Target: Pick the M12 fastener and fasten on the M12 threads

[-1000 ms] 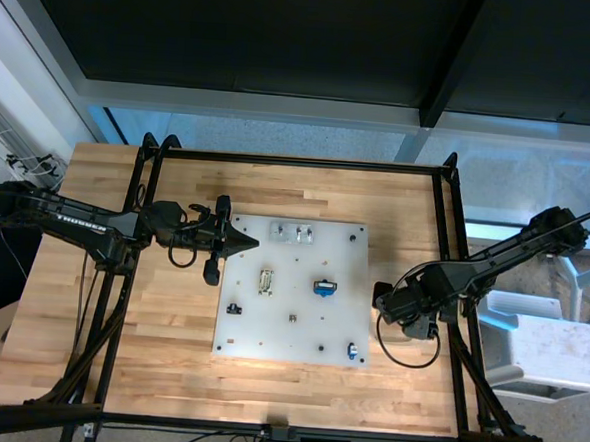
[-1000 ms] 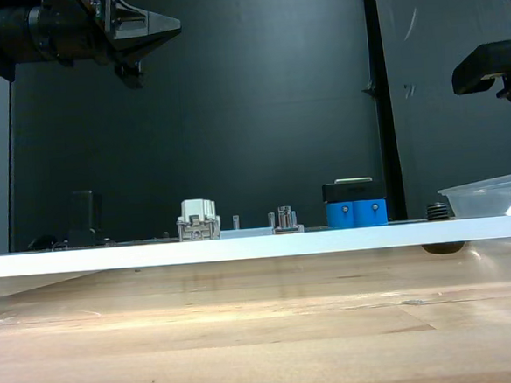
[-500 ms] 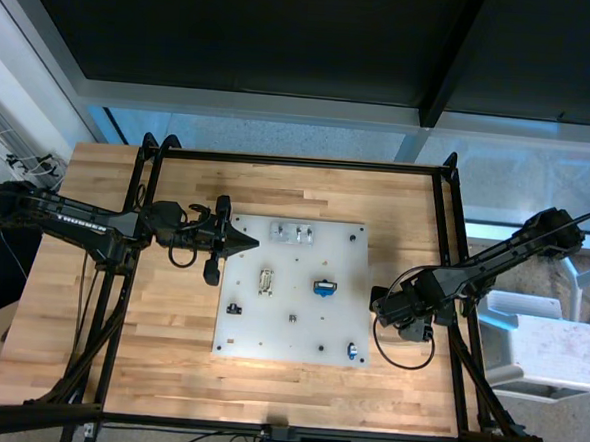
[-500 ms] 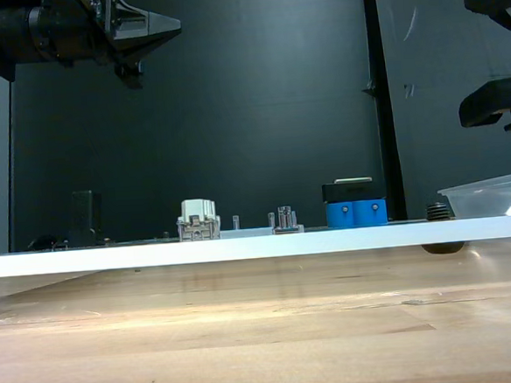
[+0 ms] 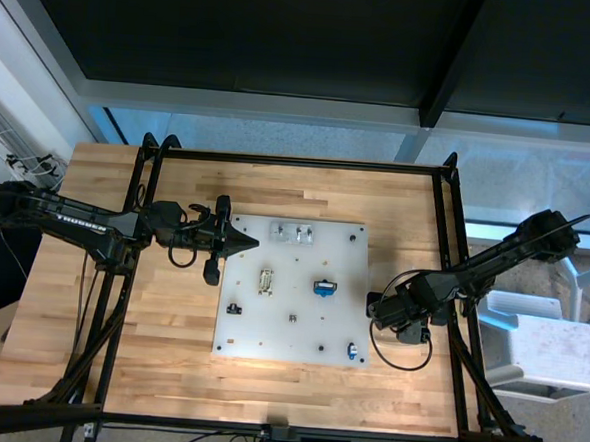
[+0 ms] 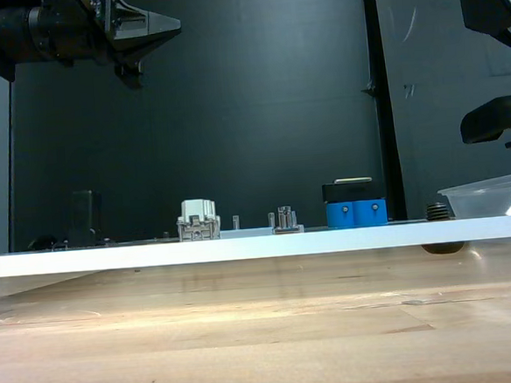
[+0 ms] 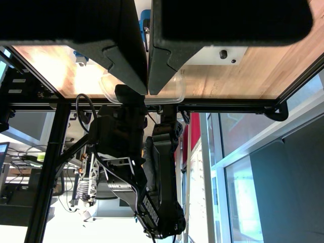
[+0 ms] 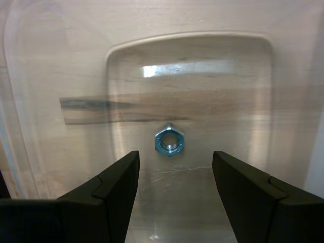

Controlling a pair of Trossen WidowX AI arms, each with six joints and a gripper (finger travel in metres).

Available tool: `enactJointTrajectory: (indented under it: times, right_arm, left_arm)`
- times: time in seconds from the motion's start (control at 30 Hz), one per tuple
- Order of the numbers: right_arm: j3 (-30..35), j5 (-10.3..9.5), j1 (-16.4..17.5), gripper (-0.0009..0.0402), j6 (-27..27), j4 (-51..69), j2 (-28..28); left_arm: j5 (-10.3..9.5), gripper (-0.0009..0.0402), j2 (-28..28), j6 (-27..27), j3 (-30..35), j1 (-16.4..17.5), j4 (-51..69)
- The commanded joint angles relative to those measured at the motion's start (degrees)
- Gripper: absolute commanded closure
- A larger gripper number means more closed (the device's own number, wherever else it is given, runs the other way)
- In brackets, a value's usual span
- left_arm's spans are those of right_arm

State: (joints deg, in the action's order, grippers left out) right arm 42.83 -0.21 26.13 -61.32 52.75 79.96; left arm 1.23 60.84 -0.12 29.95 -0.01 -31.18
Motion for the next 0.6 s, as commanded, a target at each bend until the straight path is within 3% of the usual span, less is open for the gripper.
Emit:
enactJointTrajectory:
  times: [0.03, 0.4, 0.5, 0.6]
  right_arm:
    - [-0.57, 0.02, 0.02, 0.0192, -1.16, -0.76, 0.42]
    - [-2.40, -0.04, 0.02, 0.0192, -1.16, -3.58, 0.42]
    - [-2.95, -1.46, 0.02, 0.0192, -1.16, -4.15, 0.42]
    - [-3.52, -1.31, 0.02, 0.0194, -1.14, -4.50, 0.42]
  left_arm:
    - [0.02, 0.0393, 0.02, 0.02, 0.00, 0.02, 0.00]
    - [0.02, 0.0393, 0.02, 0.02, 0.00, 0.00, 0.00]
    - [0.02, 0.0393, 0.02, 0.02, 0.00, 0.02, 0.00]
    - [0.02, 0.0393, 0.02, 0.02, 0.00, 0.02, 0.00]
